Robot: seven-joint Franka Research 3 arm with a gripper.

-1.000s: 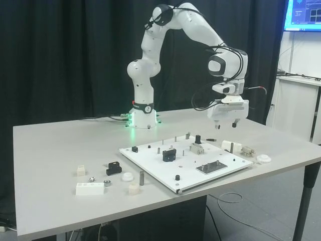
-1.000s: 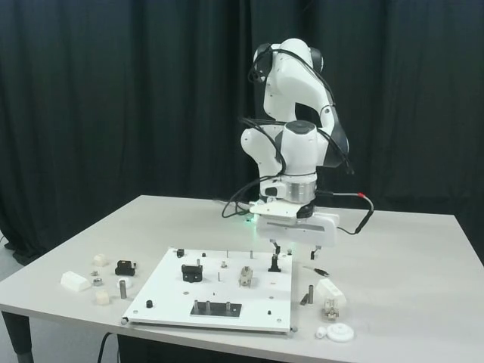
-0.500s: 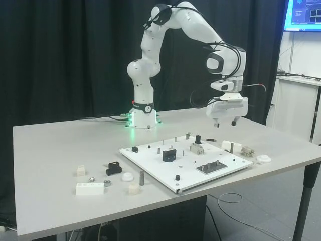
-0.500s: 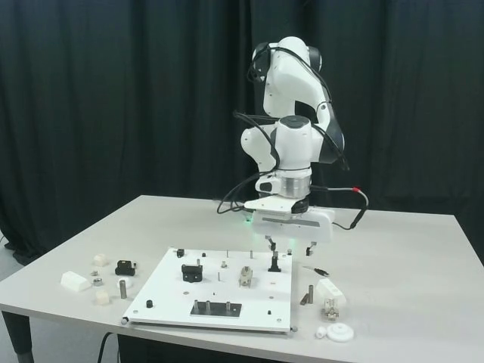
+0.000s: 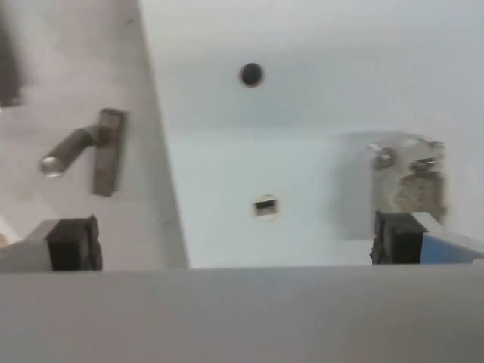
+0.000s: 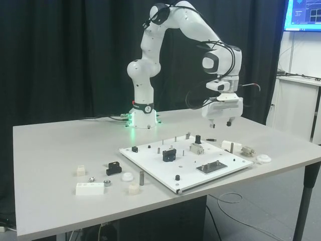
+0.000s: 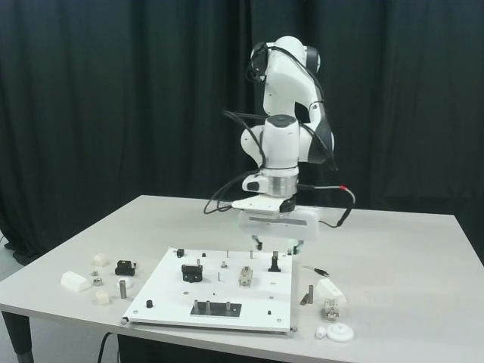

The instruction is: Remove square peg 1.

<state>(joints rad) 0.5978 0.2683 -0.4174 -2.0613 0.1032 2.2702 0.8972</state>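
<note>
Grey table (image 6: 50, 145) — white board (image 6: 225, 168), loose parts (image 6: 90, 188).

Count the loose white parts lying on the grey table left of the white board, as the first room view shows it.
4: small cube, long block, round disc, small piece nearest the board. Others may be hidden.

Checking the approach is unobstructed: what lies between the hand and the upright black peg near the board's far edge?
Nothing. In the second room view the open hand hangs above the black peg, with only air between them.
</note>
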